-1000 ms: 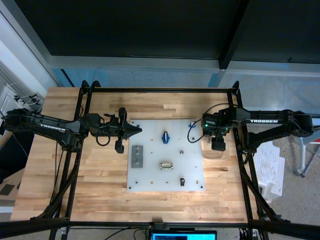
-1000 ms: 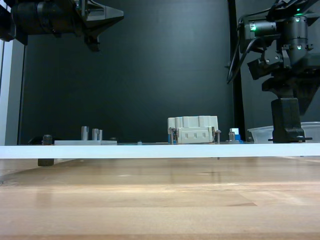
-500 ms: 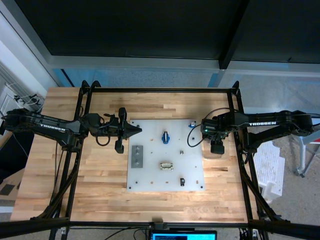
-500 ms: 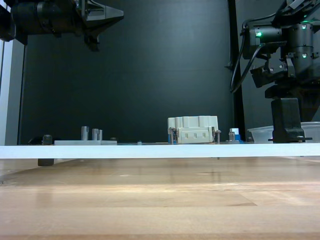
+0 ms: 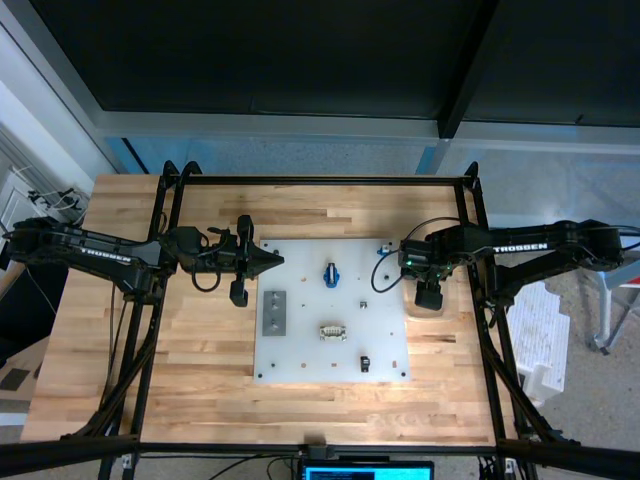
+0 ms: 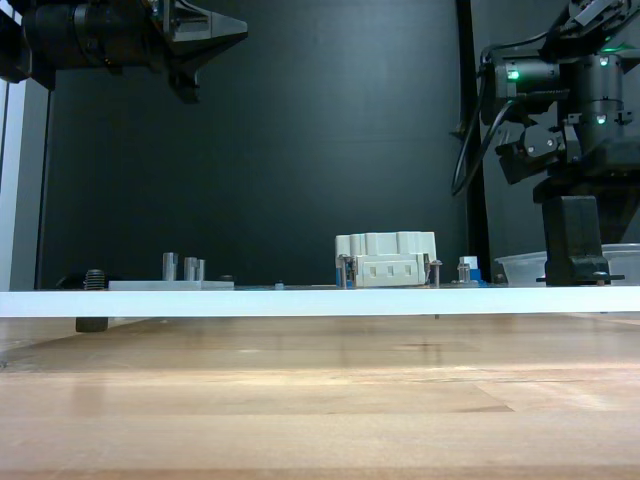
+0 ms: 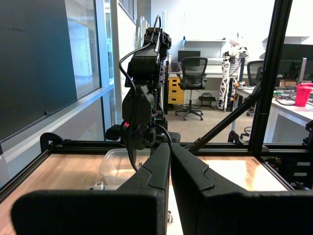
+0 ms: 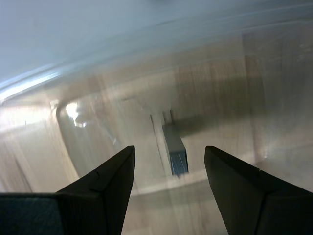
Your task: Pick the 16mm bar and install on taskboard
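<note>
The 16mm bar (image 8: 176, 155), a short grey peg, lies on the floor of the clear plastic tray (image 5: 412, 310) just right of the taskboard (image 5: 300, 360). My right gripper (image 5: 428, 298) points down into that tray. In the right wrist view its fingers stand open, one on each side of the bar, and do not touch it. The low view shows its dark finger (image 6: 575, 250) reaching down to the tray (image 6: 520, 268). My left gripper (image 5: 275, 259) hovers high over the board's left edge, its fingers (image 7: 156, 166) shut on nothing.
The board carries a blue part (image 5: 331, 273), a grey metal block (image 5: 273, 312), a beige connector (image 5: 333, 331) and a small black fixture (image 5: 366, 362). Black frame rails run along the table's back and sides. Bare wood lies in front of the board.
My right gripper has shifted slightly toward the board and nearer over the tray, its wrist turning a little. The left arm has not moved.
</note>
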